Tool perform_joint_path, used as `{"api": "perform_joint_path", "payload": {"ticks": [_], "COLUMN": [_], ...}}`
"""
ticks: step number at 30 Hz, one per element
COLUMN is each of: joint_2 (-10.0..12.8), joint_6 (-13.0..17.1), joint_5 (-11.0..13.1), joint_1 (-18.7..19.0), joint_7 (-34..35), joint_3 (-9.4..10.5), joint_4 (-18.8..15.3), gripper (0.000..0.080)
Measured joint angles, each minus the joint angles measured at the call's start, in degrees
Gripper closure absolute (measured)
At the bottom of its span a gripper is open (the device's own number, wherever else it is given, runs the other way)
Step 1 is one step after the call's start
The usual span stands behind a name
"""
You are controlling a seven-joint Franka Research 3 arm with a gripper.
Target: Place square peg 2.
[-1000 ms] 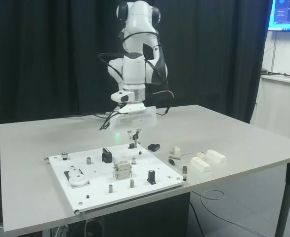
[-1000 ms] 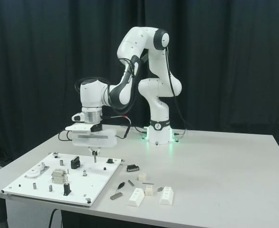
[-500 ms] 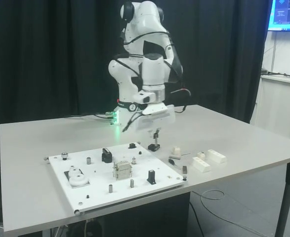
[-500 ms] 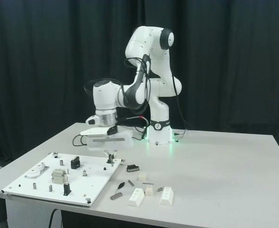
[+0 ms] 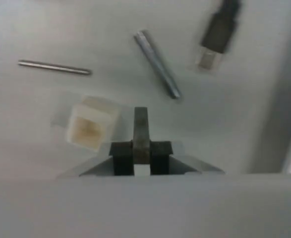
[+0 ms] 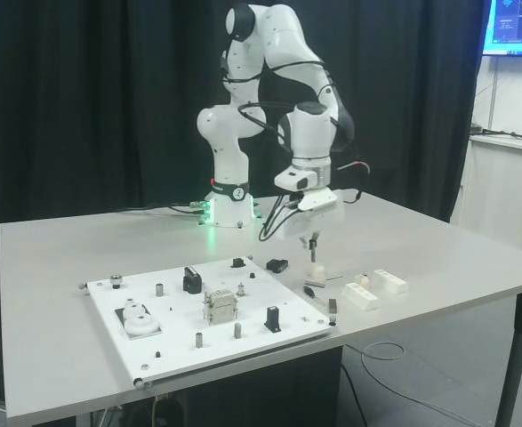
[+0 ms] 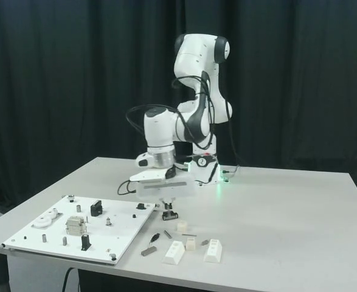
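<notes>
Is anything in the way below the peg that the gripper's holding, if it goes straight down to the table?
Probably not. The gripper holds the square peg over bare table. A white block lies close beside it and could be nudged.

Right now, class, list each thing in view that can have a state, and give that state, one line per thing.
hand: hovering above the table, a grey square peg between its fingers.
white cube: resting on the table beside the hand, hollow side up.
thin pin: lying flat.
thicker rod: lying flat.
black connector: lying loose on the table.
white board: flat on the grey table, fixtures upright.
</notes>
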Motion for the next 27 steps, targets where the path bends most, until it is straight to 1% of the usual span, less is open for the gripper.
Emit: {"api": "perform_joint_path", "payload": {"ticks": [10, 15, 21, 26, 27], "joint_2": [0.01, 0.01, 0.01, 0.01, 0.01], "joint_6": [2.49, 3.89, 6.43, 7.44, 7.51], "joint_5": [0.0, 0.0, 0.0, 0.0, 0.0], "joint_1": [4.57, 6.61, 8.24, 9.24, 9.39], "joint_7": [1.5, 2.52, 4.39, 6.26, 6.41], "joint_3": [0.29, 0.76, 1.75, 2.1, 2.14], "joint_4": [-2.53, -3.84, -5.27, -5.92, -5.97], "gripper": [0.0737, 0.0737, 0.0737, 0.0737, 0.0389]}}
